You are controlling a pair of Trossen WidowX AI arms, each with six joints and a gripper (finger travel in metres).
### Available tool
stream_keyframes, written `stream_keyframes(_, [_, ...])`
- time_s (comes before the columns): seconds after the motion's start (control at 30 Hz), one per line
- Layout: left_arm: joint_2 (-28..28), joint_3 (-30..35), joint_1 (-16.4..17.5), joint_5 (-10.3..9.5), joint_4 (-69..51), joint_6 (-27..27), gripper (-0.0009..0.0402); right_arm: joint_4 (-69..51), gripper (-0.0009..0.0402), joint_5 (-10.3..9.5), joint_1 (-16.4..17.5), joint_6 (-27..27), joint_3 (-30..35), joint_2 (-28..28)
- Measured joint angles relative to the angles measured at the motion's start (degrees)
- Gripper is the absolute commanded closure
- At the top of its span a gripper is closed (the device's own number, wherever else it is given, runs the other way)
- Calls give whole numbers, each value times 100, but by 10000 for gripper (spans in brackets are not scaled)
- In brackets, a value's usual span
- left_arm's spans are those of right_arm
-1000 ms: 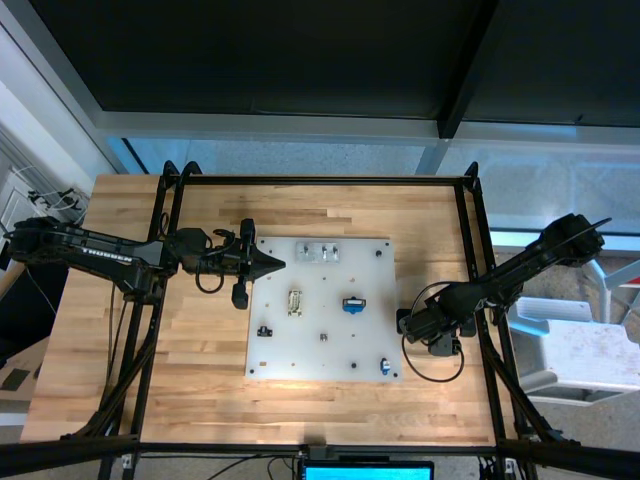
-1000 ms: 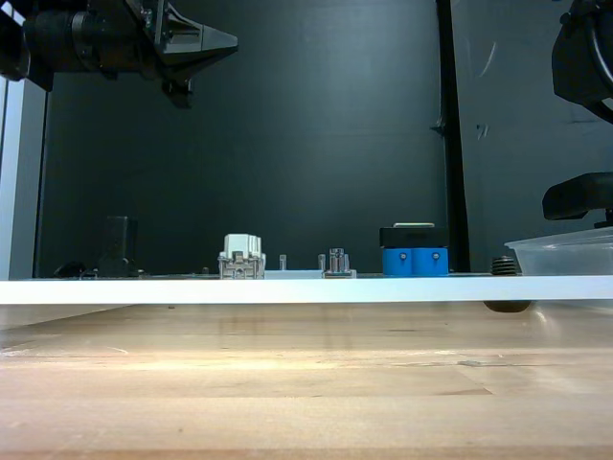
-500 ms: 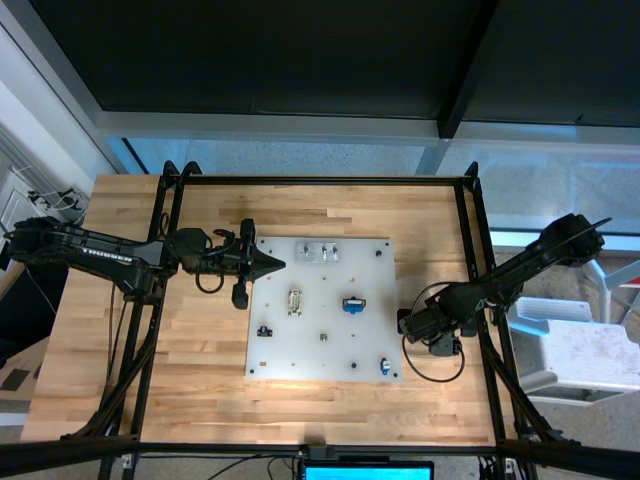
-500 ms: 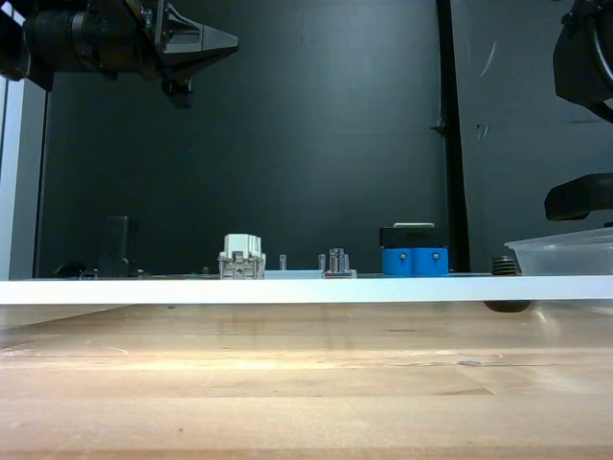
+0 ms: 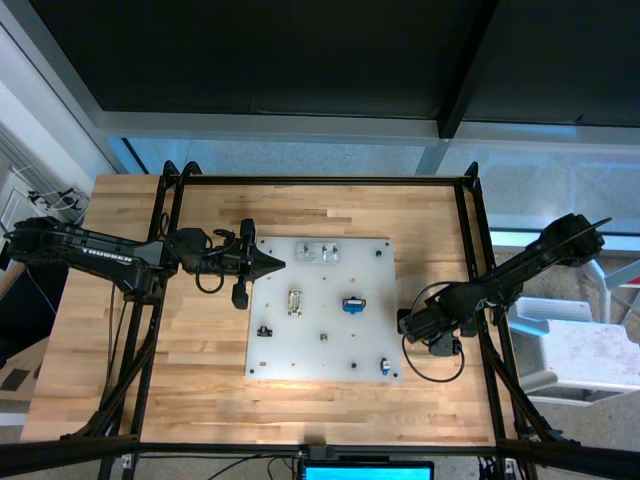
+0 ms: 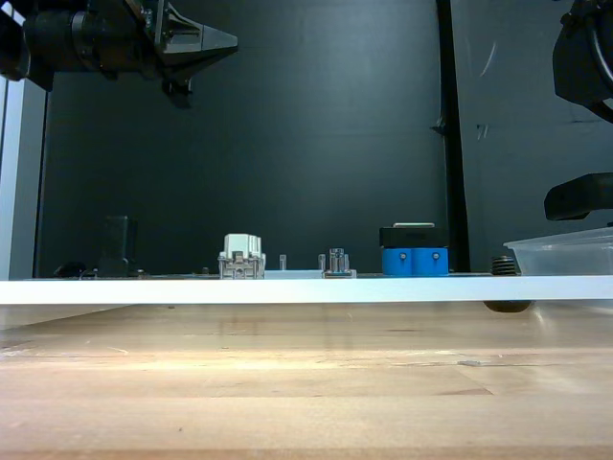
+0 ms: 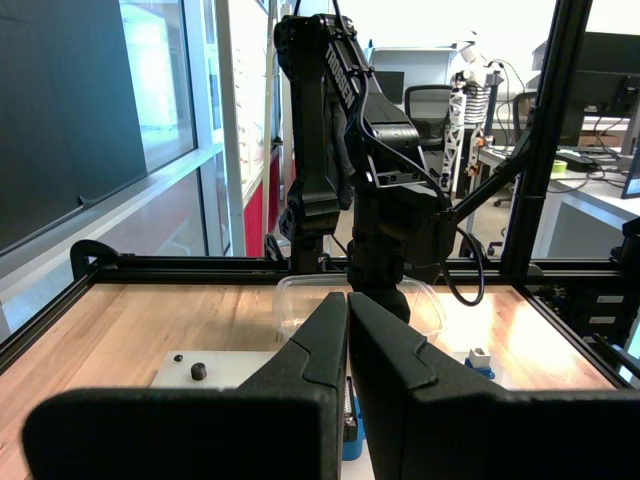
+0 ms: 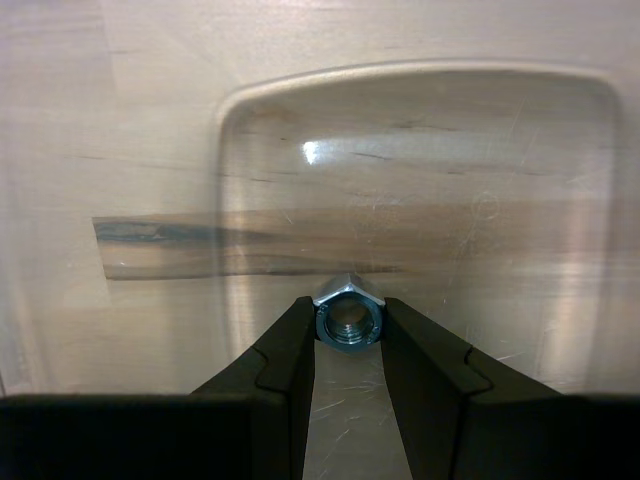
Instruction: Pick the M12 fastener and fasten on the M12 threads
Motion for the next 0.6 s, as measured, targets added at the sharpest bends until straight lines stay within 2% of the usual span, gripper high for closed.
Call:
stream_keyframes(0.27, [-2, -2, 0, 0, -2, 0, 393, -728, 364, 28, 0, 79, 509, -114])
stream_keyframes(0.6, [0, 0, 0, 0, 0, -2, 393, -1504, 364, 46, 2, 81, 1784, 11])
